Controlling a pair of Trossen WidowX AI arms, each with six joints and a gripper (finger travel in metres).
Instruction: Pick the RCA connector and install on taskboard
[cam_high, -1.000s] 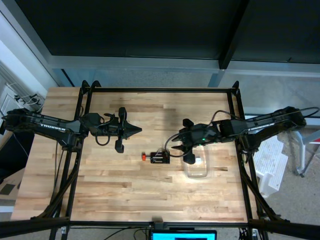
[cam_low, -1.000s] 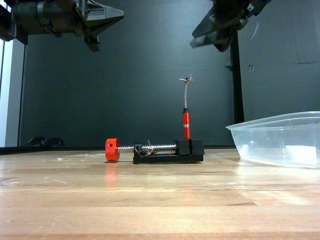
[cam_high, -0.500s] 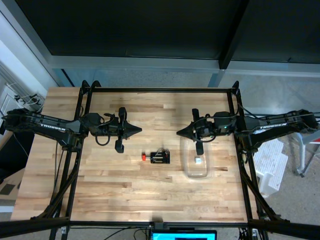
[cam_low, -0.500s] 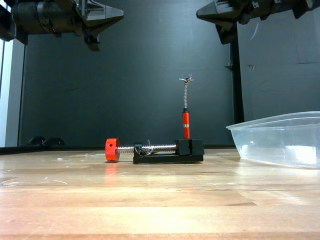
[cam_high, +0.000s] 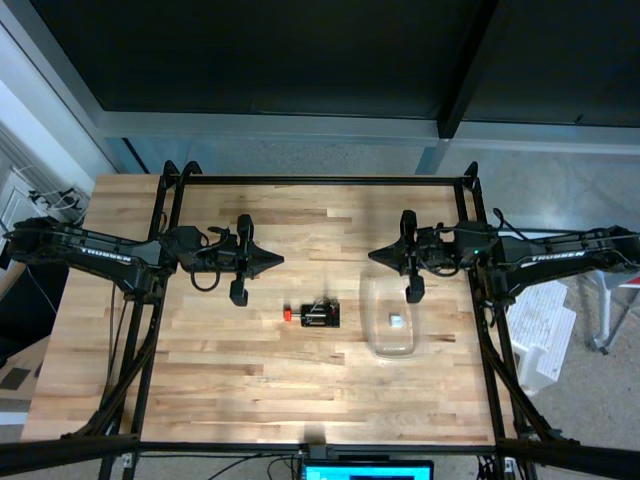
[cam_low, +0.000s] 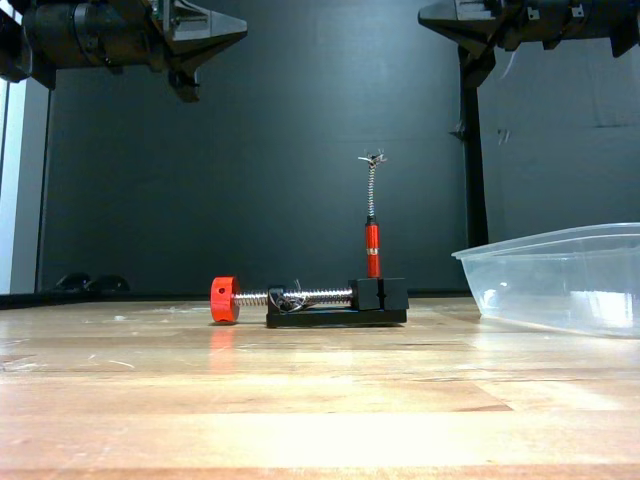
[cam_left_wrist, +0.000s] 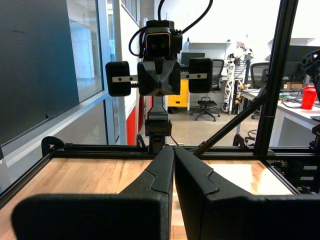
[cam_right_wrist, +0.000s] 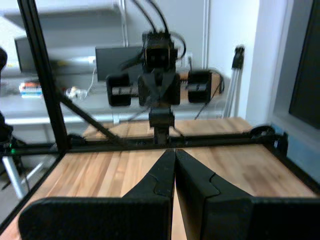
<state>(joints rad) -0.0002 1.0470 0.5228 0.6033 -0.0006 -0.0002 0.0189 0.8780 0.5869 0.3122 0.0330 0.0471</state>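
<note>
On the table (cam_high: 250, 390) the taskboard (cam_high: 318, 315) lies flat, with the red RCA connector (cam_low: 372, 250) standing upright on it. At its 3 o'clock sits the clear tray (cam_high: 385, 345). Farther back, the left gripper (cam_high: 279, 260) hovers at 10 o'clock, fingers pressed together, empty. The right gripper (cam_high: 372, 258) hovers at 1 o'clock, fingers likewise closed.
</note>
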